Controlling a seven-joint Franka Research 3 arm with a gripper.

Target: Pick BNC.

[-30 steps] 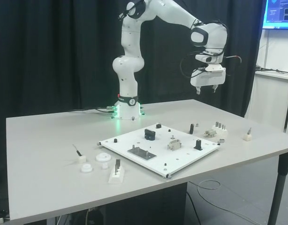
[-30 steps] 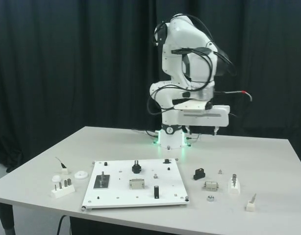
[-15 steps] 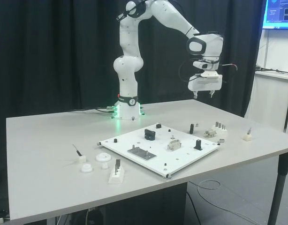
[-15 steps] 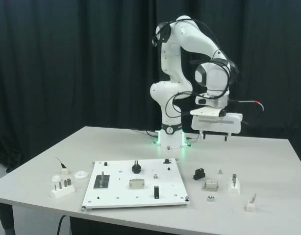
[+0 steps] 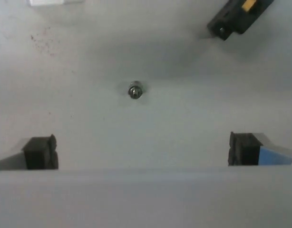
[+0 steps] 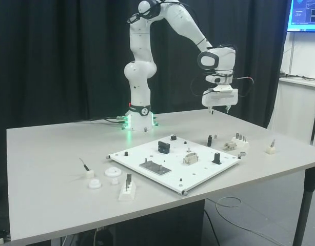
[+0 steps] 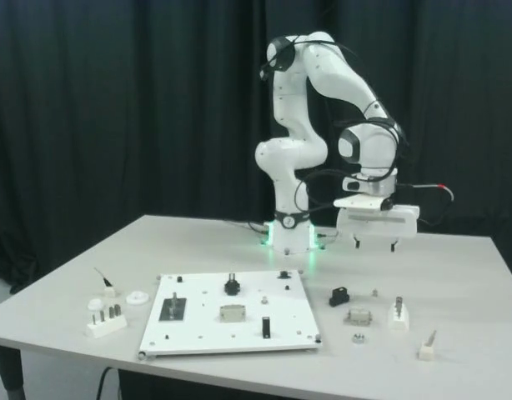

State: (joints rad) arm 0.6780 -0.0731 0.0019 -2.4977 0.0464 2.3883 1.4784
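Wrist view: gripper [image 5: 141,152] hovering above grey table [image 5: 89,118], fingers spread wide, holding nothing. BNC [image 5: 135,90] upright on table, between and ahead of fingertips, near black part [image 5: 236,16].

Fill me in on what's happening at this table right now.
The white arm's claw hangs open and empty above the grey table, beside the white board. Seen from the wrist, a small metal connector, probably the BNC, stands on the table between the fingertips, with a black part nearby. Nothing is gripped yet.
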